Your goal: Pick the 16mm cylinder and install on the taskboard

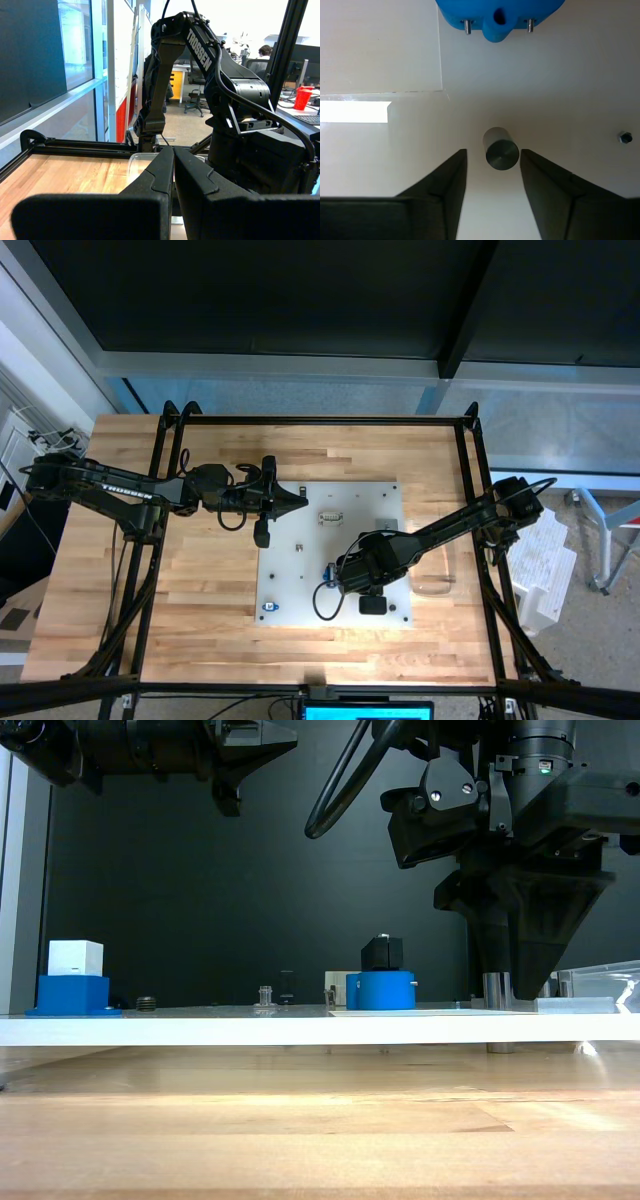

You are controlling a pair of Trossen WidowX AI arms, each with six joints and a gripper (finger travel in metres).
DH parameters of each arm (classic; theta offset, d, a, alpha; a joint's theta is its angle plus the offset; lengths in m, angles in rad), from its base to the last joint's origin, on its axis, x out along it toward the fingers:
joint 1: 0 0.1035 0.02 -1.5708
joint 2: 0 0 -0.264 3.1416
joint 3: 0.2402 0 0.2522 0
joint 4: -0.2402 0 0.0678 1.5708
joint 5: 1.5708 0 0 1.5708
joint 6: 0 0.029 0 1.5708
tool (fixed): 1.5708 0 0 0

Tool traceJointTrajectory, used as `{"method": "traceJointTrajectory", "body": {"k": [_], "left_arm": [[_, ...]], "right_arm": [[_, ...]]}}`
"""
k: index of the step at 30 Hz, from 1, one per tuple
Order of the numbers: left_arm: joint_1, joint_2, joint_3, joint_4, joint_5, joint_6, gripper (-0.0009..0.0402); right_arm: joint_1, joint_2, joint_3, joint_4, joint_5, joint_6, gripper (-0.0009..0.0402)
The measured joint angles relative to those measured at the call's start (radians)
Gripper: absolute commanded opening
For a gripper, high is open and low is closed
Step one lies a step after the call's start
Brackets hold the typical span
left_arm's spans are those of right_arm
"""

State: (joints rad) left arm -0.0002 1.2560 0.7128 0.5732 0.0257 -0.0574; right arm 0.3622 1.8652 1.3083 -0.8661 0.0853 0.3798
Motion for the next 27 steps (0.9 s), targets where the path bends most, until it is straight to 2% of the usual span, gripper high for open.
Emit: {"method": "traceJointTrajectory", "body": {"k": [4,9,12,14,19,27], "left_arm": [[0.000,0.000,0.000,0.000,0.000,0.000,0.0000],[0.000,0.000,0.000,0.000,0.000,0.000,0.0000],[0.000,0.000,0.000,0.000,0.000,0.000,0.0000],[0.000,0.000,0.000,0.000,0.000,0.000,0.0000],[0.000,0.000,0.000,0.000,0.000,0.000,0.0000],[0.000,0.000,0.000,0.000,0.000,0.000,0.0000]], "right_arm": [[0.000,-0.018,0.000,0.000,0.000,-0.004,0.0195],[-0.002,-0.091,-0.017,0.016,0.002,-0.072,0.0196],[-0.008,-0.150,-0.042,0.040,0.036,-0.098,0.0190],[-0.018,-0.187,-0.051,0.048,0.057,-0.103,0.0182],[-0.060,-0.280,-0.072,0.057,0.071,-0.109,0.0153],[-0.156,-0.475,-0.169,0.195,0.072,-0.175,0.0097]]}}
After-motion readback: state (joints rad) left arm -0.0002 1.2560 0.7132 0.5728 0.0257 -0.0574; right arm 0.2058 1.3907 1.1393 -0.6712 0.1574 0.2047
